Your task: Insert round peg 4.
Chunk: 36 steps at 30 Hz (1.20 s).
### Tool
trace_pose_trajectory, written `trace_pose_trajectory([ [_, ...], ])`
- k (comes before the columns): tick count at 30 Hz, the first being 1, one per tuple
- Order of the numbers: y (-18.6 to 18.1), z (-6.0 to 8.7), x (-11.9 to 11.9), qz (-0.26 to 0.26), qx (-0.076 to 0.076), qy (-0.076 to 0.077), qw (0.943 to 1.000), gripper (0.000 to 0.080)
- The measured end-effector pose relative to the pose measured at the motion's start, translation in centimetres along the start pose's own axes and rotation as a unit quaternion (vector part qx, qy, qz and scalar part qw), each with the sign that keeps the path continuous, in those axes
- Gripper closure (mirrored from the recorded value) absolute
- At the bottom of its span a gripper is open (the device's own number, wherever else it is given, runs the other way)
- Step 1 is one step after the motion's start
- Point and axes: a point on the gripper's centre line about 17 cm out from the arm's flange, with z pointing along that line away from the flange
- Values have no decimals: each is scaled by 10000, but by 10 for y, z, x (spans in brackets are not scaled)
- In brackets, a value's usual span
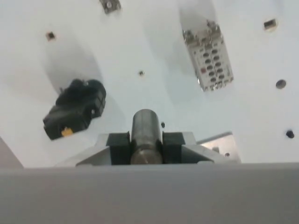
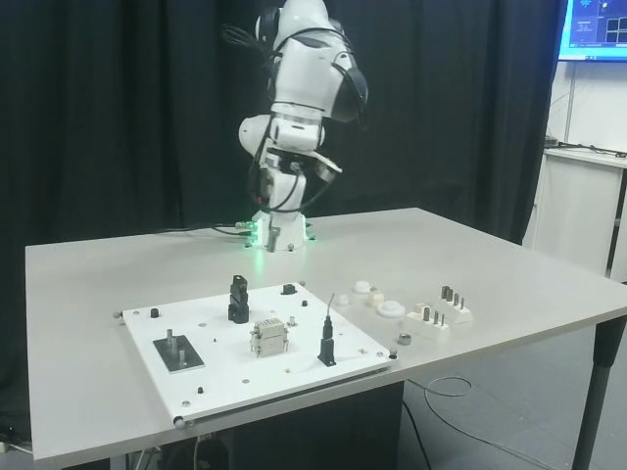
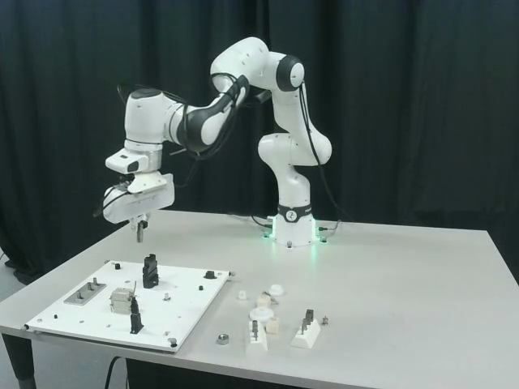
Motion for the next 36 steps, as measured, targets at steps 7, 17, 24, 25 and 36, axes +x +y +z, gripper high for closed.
trace_pose_trajectory([
  [7,-5,5,-24,-174,24,152,9997,660],
  [17,-17,16,-45,-451,84,347,9983,660],
  [24,-23,22,-59,-753,73,379,9964,660],
  [25,-24,23,-62,-795,65,374,9961,660],
  [36,-35,37,-91,-958,-14,421,9945,660],
])
